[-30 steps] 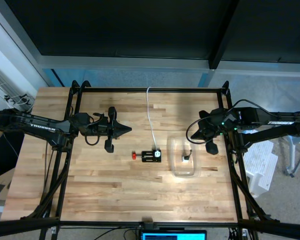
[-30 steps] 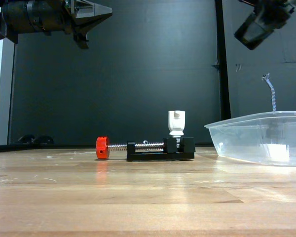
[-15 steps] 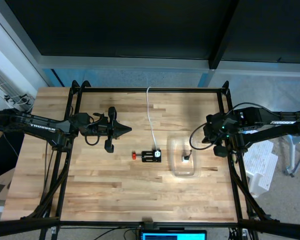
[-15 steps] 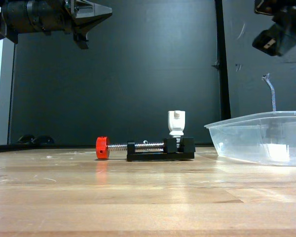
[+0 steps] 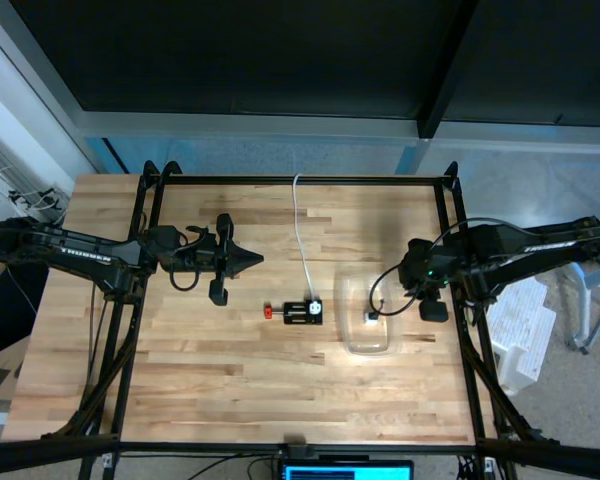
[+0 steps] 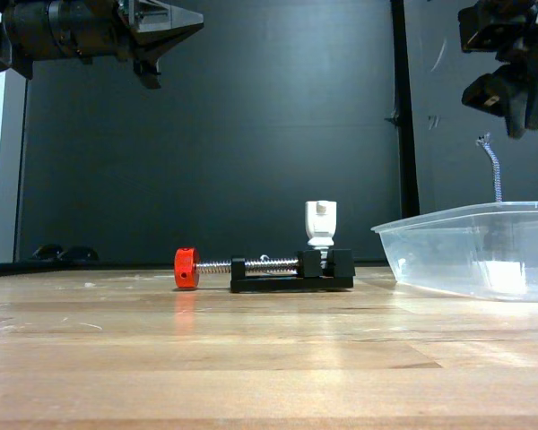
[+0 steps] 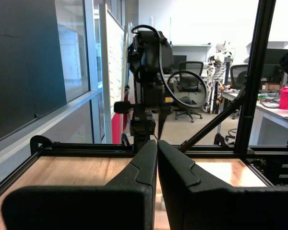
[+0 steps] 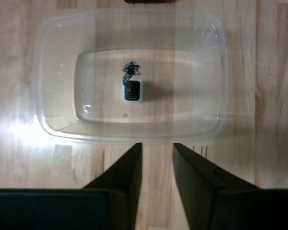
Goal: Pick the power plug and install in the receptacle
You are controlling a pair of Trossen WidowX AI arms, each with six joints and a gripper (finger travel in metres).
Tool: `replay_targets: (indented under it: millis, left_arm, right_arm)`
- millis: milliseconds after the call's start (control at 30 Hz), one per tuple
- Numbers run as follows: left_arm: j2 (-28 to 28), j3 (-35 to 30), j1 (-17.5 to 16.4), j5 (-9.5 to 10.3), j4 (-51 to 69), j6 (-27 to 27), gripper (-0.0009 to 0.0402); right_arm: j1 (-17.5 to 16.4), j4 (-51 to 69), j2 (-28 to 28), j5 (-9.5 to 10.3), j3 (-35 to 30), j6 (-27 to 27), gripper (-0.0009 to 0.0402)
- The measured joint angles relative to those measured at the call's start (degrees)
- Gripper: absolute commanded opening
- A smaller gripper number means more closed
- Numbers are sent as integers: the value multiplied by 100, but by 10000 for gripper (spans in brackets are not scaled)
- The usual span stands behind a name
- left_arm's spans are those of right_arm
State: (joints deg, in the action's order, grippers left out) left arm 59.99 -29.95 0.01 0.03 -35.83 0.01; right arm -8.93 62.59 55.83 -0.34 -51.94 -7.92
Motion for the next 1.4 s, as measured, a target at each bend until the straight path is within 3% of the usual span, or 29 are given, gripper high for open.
replay_targets:
  millis: [200,333,933,1400]
  left_arm:
    - [0,0,0,0,0,0,0]
    - [0,0,0,2,0,0,0]
    - [0,2,0,0,0,0,0]
    - [0,2,0,0,0,0,0]
  right_arm:
    - [-273,-643,291,-103,284,-339,198]
    - [-319,-935,494,-186,459,-459,215]
    - [-372,-2140,1545,-205,789,-496,216]
    - [-597,-2385,1875,-271,793,-507,215]
